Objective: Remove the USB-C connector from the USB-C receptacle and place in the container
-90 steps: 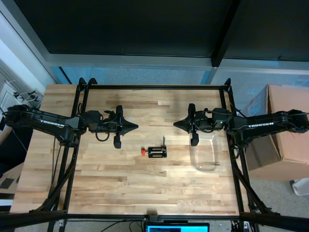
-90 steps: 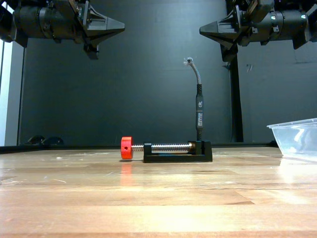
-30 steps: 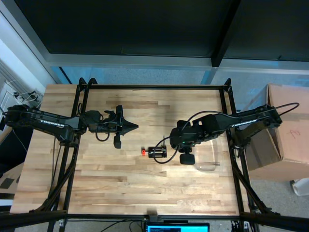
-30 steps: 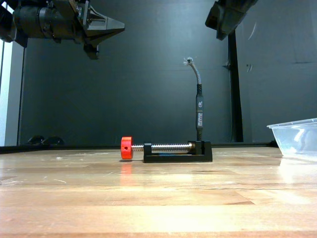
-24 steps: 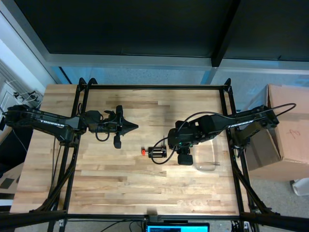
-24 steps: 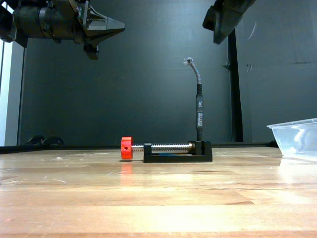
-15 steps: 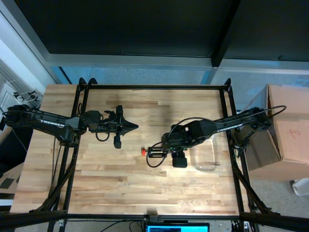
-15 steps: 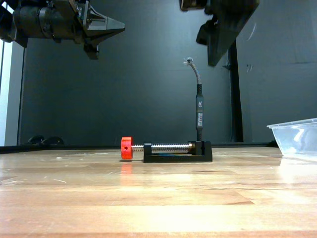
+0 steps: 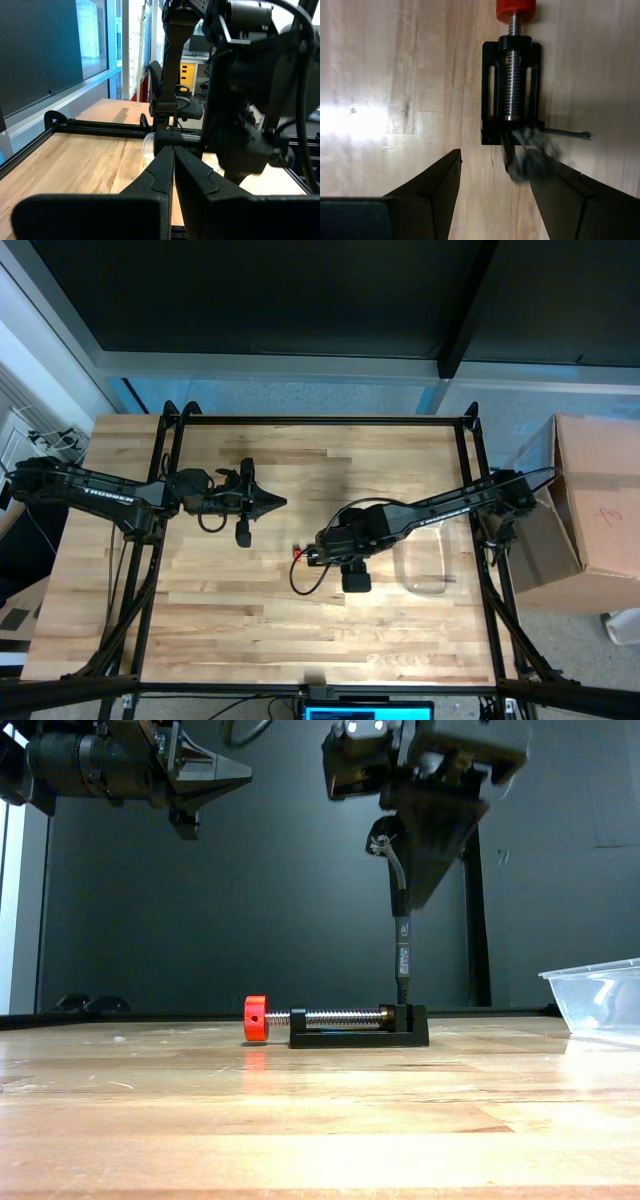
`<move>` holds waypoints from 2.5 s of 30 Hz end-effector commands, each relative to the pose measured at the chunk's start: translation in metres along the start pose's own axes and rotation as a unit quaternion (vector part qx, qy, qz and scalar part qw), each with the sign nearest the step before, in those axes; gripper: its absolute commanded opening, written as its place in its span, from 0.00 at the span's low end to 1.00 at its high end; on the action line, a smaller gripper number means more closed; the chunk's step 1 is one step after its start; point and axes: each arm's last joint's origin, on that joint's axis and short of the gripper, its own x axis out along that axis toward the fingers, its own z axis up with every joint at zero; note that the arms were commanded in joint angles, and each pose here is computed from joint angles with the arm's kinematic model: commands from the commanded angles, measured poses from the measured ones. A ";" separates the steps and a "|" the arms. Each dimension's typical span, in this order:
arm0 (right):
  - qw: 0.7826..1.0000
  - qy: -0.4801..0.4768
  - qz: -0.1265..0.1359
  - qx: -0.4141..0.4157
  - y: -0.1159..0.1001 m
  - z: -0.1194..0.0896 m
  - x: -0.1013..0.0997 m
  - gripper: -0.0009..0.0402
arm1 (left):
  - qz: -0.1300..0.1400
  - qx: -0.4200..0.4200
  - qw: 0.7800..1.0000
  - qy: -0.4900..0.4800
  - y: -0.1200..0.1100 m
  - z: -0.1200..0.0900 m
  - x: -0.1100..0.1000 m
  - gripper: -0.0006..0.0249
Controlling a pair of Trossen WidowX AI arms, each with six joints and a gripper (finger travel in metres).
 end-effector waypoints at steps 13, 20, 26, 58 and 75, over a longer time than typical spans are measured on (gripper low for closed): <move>1.000 0.004 -0.006 -0.006 -0.007 0.003 0.009 0.04 | 0.000 0.000 1.000 0.000 0.000 0.000 0.000 0.02; 1.000 0.003 -0.007 -0.011 -0.008 0.003 0.009 0.02 | 0.000 0.000 1.000 0.000 0.000 0.000 0.000 0.02; 1.000 -0.005 -0.006 -0.009 -0.009 0.004 0.004 0.02 | 0.000 0.000 1.000 0.000 0.000 0.000 0.000 0.02; 0.999 -0.024 0.005 0.023 -0.014 -0.030 -0.063 0.02 | 0.000 0.000 1.000 0.000 0.000 0.000 0.000 0.02; 1.000 -0.014 0.022 -0.003 0.022 -0.069 -0.075 0.02 | 0.000 0.000 1.000 0.000 0.000 0.000 0.000 0.03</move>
